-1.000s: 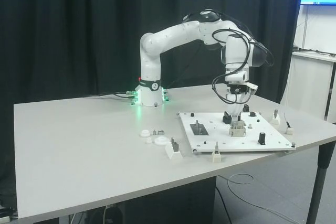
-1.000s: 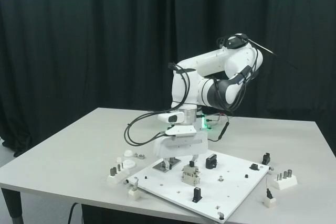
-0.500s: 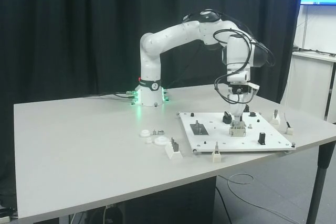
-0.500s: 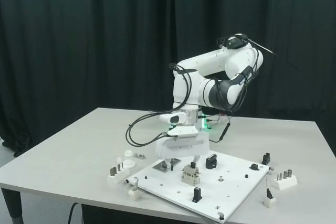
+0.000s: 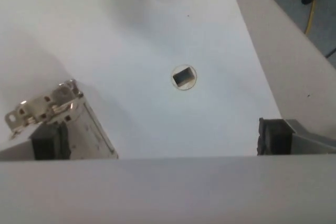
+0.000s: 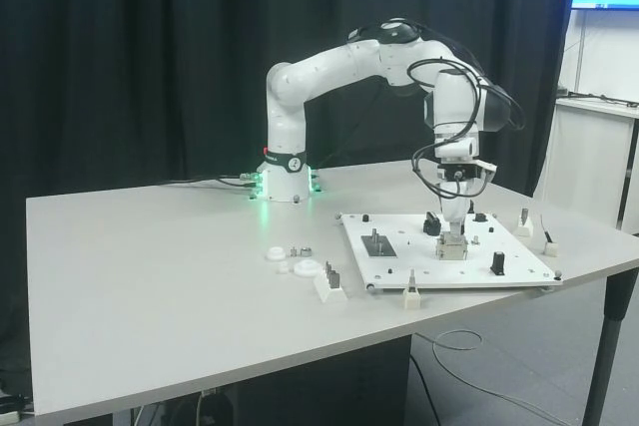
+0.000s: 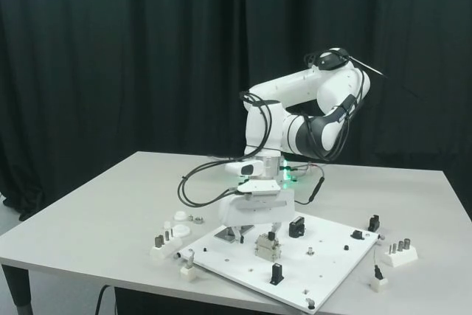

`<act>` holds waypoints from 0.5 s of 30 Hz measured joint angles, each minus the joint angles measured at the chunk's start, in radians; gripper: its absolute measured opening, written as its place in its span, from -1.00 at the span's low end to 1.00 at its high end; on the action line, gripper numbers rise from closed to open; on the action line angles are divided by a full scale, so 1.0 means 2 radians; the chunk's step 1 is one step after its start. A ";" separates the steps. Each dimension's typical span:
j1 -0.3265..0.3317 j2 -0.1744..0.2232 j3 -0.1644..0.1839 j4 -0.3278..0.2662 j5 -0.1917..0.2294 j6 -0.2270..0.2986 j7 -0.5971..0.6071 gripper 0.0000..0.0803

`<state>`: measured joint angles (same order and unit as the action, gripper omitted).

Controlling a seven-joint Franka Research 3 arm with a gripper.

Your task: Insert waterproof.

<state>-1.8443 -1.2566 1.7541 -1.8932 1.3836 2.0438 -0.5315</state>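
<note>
The small metal socket block [image 6: 451,245] stands on the flat white square board [image 6: 519,271], directly beneath the white arm's gripper [image 6: 451,229]. Whether the gripper clamps anything cannot be told.

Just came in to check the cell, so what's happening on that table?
A white Franka arm reaches over the white board on the grey table. Its gripper hangs just above a metal block fixture near the board's middle. The wrist view shows that fixture beside a small rectangular slot. Spare parts sit in small stands around the board.
</note>
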 joint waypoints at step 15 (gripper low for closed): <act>0.004 0.001 -0.006 0.001 -0.018 -0.019 0.010 0.99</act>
<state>-1.8353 -1.2554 1.7422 -1.8915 1.3469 2.0049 -0.5117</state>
